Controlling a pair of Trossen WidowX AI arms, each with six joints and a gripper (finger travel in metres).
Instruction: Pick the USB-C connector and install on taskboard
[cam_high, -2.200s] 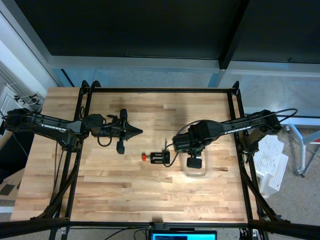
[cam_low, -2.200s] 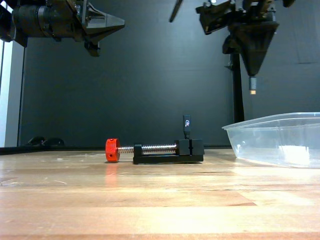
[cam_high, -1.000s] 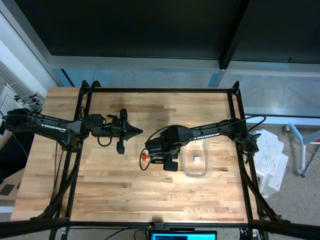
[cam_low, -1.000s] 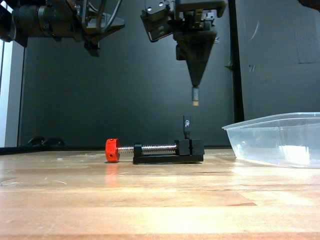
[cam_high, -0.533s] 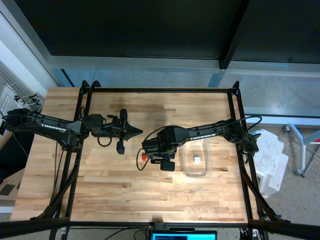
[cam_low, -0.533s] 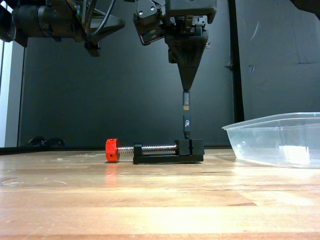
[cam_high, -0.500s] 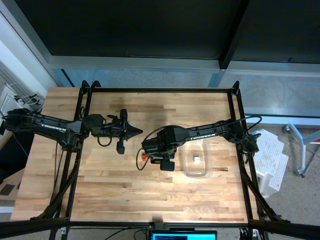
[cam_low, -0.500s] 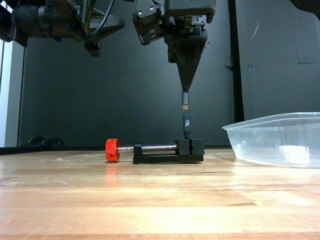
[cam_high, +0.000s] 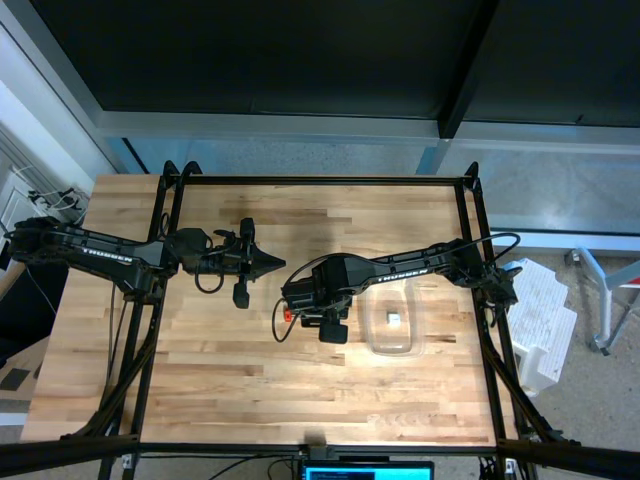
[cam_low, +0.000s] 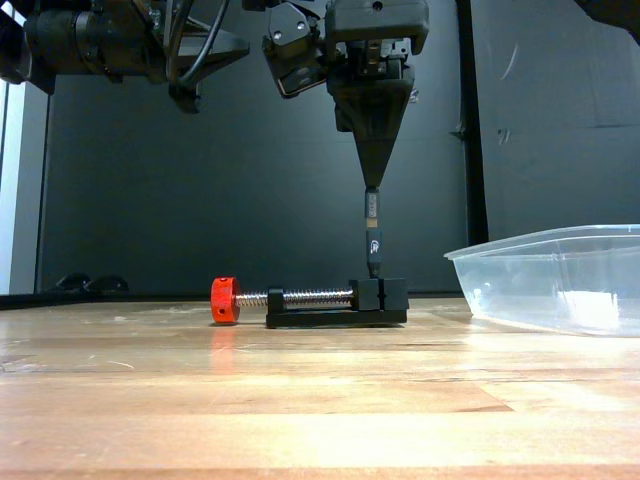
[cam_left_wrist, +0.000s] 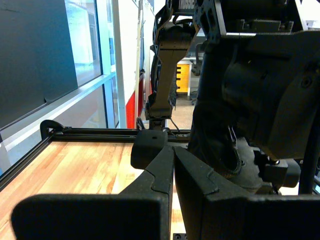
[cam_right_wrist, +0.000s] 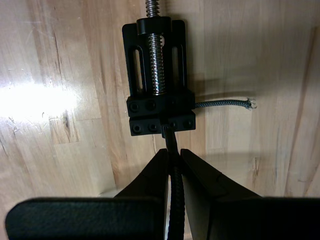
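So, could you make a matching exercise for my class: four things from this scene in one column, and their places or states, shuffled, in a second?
Things
1. right gripper
2. left gripper
3. clear plastic tray
4. black block taskboard

Places or states
A. holds a small white square piece
B. lies on the wooden table, red-orange knob at one end
C. raised at the table's left, jaws shut
D. above the taskboard's upright pin, jaws shut on the tiny dark USB-C connector

Pairs: 1-D, 2-C, 3-A, 4-B

A robotics lab: butcher-block workbench (cam_high: 220, 380) in a black frame (cam_high: 320, 181), glazed walls (cam_left_wrist: 82, 45).
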